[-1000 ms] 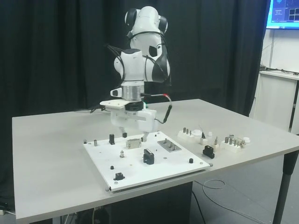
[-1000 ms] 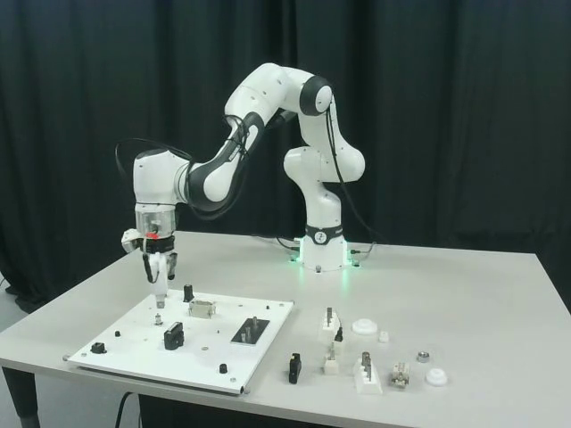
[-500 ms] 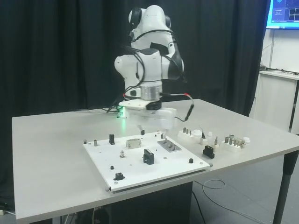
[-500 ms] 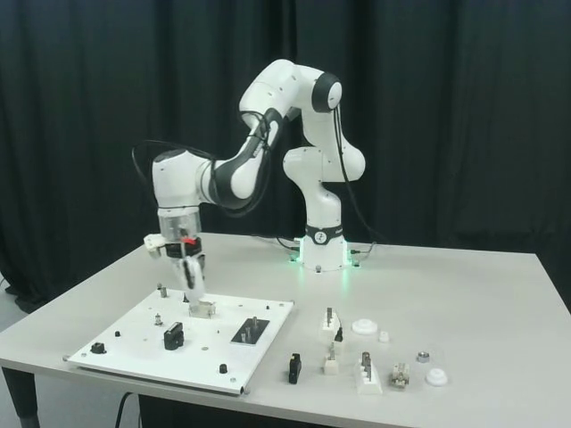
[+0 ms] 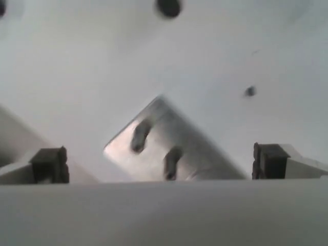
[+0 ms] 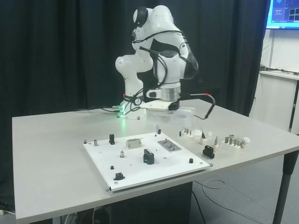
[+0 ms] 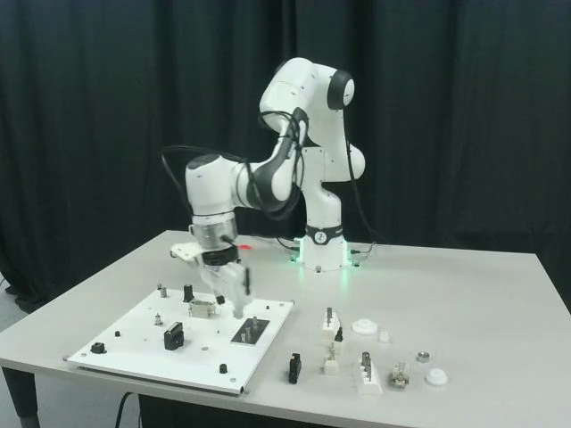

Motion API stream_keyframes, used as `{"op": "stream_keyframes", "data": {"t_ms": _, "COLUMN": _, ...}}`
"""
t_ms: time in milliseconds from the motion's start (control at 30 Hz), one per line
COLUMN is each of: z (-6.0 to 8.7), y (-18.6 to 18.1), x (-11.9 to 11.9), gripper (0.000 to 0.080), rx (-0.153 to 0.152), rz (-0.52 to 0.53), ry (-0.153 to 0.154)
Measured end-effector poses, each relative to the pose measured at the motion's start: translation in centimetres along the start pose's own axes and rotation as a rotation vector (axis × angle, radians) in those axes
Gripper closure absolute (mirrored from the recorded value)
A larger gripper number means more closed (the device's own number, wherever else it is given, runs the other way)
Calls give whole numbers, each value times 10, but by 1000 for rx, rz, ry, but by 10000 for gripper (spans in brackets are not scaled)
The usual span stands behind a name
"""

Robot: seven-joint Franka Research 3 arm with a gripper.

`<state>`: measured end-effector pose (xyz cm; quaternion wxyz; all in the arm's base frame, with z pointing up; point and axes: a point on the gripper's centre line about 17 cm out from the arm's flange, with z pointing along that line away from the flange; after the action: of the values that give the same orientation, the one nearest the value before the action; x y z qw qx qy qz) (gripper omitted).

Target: Pick USB.

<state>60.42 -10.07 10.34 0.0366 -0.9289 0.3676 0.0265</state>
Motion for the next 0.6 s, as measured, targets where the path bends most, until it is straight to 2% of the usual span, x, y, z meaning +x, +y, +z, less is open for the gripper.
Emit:
{"op": "stream_keyframes", "data": {"t_ms": 133, "z": 3, "y": -15, "x": -15, "gripper": 3, "rx": -15, "rz": -124, "ry": -2}}
{"op": "stream_keyframes", "data": {"t_ms": 300, "z": 7, "y": -35, "x": -34, "gripper": 3, "rx": -23, "rz": -189, "ry": -4}}
{"op": "stream_keyframes", "data": {"t_ms": 600, "z": 10, "y": -63, "x": -61, "gripper": 3, "rx": -66, "rz": -408, "ry": 4}}
